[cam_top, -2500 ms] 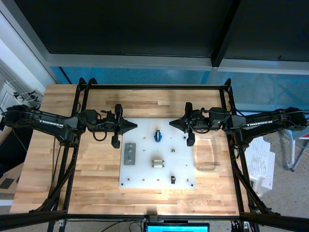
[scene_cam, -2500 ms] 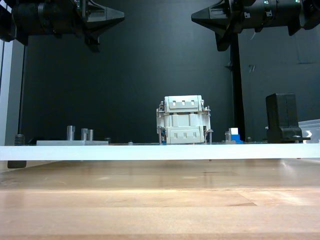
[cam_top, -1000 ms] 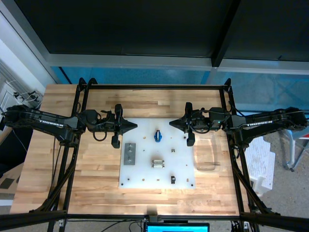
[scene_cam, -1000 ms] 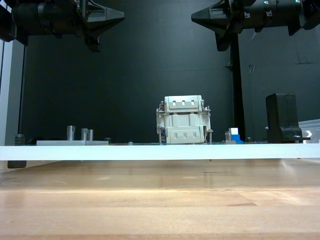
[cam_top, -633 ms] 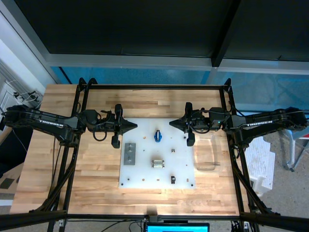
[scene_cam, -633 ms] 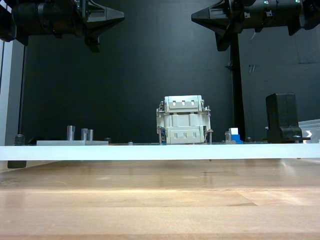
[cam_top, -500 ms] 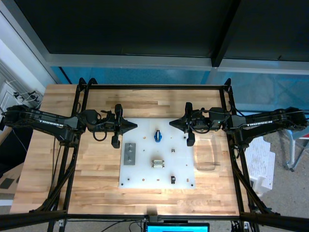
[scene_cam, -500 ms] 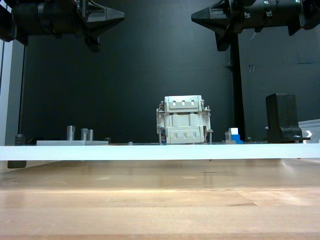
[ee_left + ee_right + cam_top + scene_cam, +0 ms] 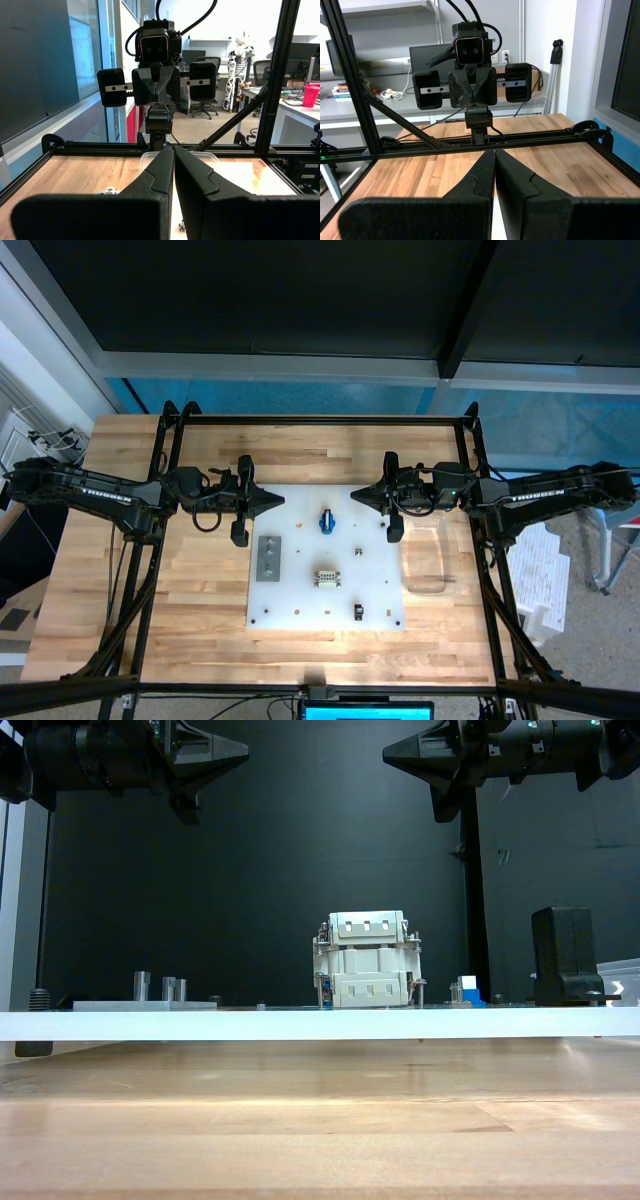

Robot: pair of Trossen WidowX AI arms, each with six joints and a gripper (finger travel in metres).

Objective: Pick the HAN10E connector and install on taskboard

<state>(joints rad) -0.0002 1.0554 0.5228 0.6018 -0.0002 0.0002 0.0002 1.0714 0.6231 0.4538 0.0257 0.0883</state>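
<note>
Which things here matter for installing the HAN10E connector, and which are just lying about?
For the job:
HAN10E connector, standing on the taskboard
left gripper and right gripper, both shut and empty, raised over the board's far edge

Just lying about:
grey metal block
blue part
clear plastic tray, beside the board

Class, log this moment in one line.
left gripper: shut, high over taskboard | right gripper: shut, high over taskboard | HAN10E connector: on taskboard, ungripped

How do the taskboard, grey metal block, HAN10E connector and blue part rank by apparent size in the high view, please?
1. taskboard
2. grey metal block
3. HAN10E connector and blue part: too alike to rank.
Both shut, the left pincer and right pincer hover above its far edge.
</note>
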